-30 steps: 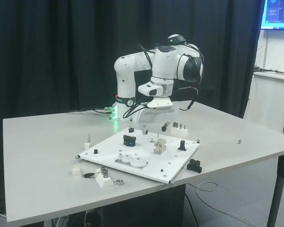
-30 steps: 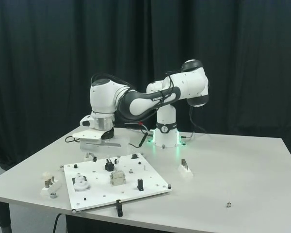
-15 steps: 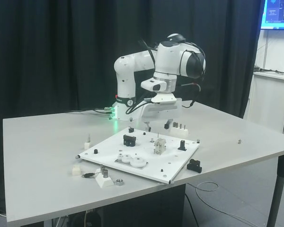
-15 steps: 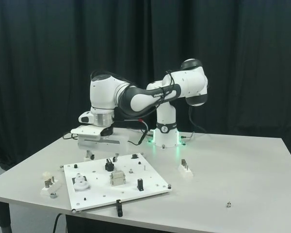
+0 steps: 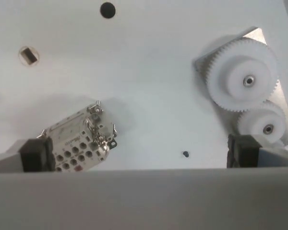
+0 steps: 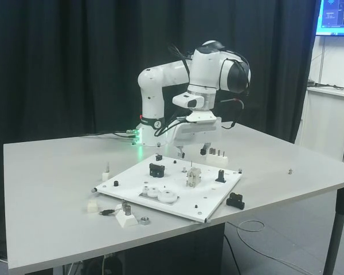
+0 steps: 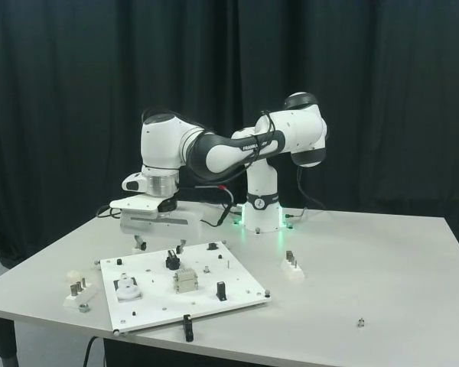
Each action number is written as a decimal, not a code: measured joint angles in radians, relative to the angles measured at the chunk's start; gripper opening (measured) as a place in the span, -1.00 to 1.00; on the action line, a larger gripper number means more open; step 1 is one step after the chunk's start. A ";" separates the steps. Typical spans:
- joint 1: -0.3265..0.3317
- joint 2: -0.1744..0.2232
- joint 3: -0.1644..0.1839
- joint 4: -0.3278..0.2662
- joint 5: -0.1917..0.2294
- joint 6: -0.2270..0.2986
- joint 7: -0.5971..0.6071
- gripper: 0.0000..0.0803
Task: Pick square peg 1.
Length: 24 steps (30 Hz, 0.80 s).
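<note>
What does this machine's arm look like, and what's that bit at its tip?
The arm is white, built of rounded segments with black bands at the joints and black cables looped alongside. Its base glows green. The end effector is a flat white bar with two fingers tipped in black pads.

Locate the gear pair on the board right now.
In the first room view the gears sit near the white board's front edge, camera-side of the black block; in the wrist view they mesh on a grey plate.

tool [image 5: 139,155] fingertips partly cut off; connector [image 5: 77,141] partly hidden
</note>
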 joint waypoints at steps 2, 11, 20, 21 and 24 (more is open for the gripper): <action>0.000 0.000 0.000 0.001 0.000 0.000 -0.005 0.99; 0.000 0.000 0.000 0.004 0.000 -0.003 -0.027 0.99; 0.005 0.000 0.000 0.005 0.000 -0.038 -0.036 0.99; 0.006 0.000 0.000 0.005 0.000 -0.044 -0.037 0.99; 0.011 0.000 0.000 0.005 0.000 -0.069 -0.039 0.99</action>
